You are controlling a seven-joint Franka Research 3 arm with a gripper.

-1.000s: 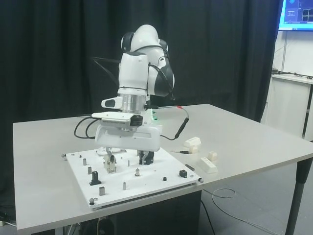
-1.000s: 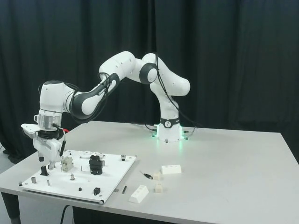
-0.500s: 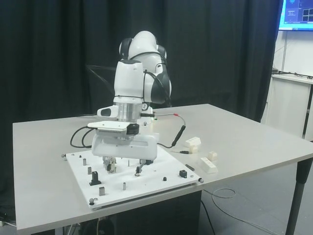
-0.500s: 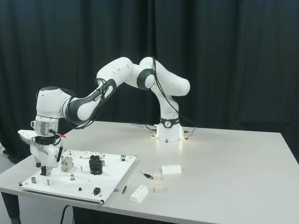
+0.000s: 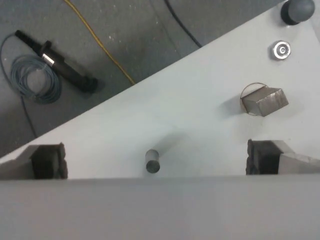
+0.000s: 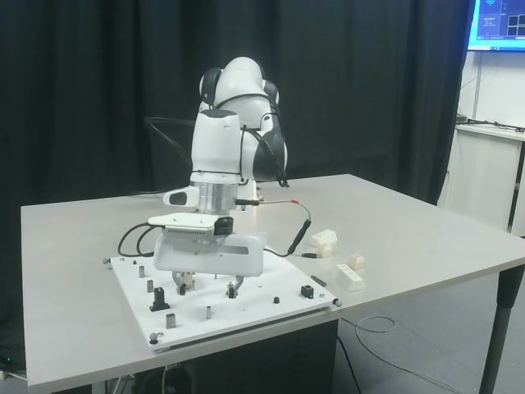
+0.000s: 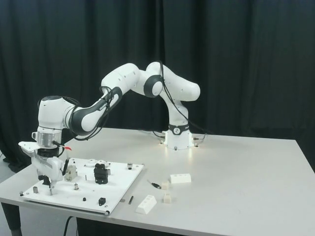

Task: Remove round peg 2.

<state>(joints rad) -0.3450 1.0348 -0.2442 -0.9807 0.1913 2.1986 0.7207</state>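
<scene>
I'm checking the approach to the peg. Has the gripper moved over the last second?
Yes. In the first room view the gripper has shifted toward the white board's near-left edge and lower, away from the white blocks, with fingers open.

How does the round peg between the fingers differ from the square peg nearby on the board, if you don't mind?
The round peg is a slim cylinder; the square peg is a blocky prism with flat faces. The round peg looks narrower than the square peg. The round peg stands midway between the open gripper's fingers; the square peg lies outside them. Both are grey and stand in the white board.
</scene>
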